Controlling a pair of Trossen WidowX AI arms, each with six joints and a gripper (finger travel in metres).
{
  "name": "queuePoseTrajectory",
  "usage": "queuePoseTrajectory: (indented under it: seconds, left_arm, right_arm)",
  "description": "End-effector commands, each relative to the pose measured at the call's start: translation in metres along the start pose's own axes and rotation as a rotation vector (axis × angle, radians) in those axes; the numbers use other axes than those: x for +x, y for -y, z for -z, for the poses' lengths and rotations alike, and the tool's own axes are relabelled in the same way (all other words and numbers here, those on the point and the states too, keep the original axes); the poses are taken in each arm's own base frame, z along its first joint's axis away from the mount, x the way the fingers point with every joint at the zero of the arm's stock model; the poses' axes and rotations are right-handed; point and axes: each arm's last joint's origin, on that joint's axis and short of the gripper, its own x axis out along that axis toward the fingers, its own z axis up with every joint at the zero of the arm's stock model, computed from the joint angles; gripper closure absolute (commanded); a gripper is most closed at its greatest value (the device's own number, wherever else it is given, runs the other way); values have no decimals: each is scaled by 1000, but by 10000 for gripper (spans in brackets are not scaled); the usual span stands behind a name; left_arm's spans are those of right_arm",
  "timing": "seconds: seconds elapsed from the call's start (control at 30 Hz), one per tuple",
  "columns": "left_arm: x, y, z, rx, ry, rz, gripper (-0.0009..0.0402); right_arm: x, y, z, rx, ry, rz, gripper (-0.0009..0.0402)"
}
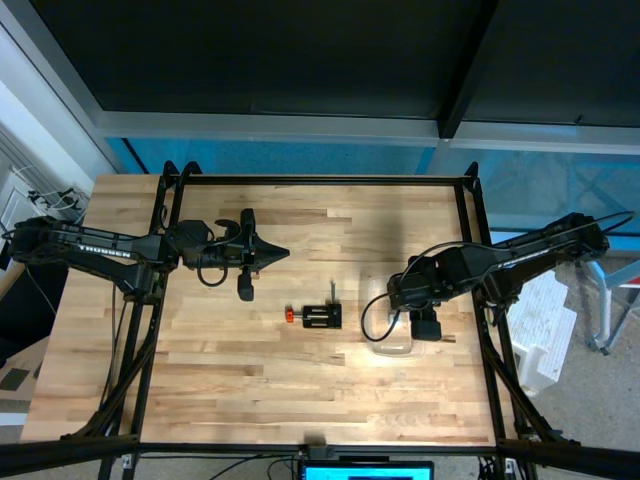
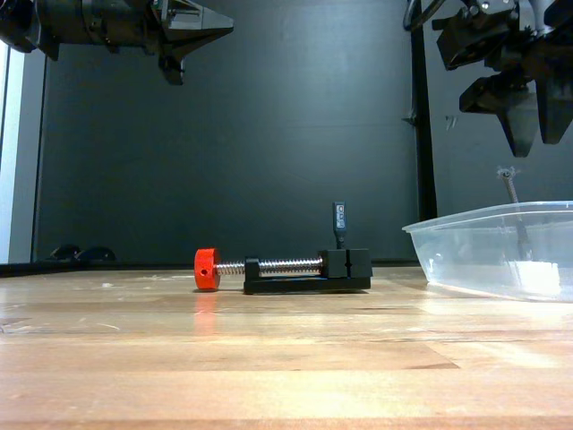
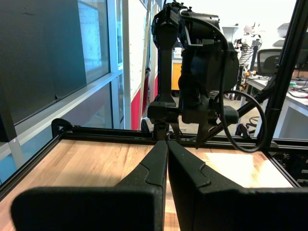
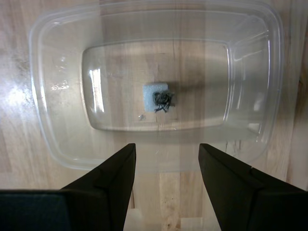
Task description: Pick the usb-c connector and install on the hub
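High view: One hub [image 1: 320,316] lay mid-tabletop [image 1: 250,380], orange-red knob [image 1: 290,315] toward left. Left gripper [image 1: 285,253] hung left of hub, well apart. Right gripper [image 1: 428,328] hung over clear tray [image 1: 392,347], right of hub.

Low view: hub flat on tabletop; both grippers high above it.

Left wrist view: left jaws pressed together.

Right wrist view: right jaws spread above tray, holding nothing. usb-c connector [image 4: 162,100] sat on pale grey square [image 4: 151,92], mid-floor of tray.
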Motion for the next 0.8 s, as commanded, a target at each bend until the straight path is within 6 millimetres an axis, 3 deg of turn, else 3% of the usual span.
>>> queuePoseTrajectory:
  seconds: [0.03, 0.8]
  left_arm:
    - [0, 0, 0, 0, 0, 0, 393]
    - [0, 0, 0, 0, 0, 0, 393]
  right_arm:
    - [6, -2, -4, -3, -7, 4, 202]
    - [55, -9, -9, 7, 20, 10, 205]
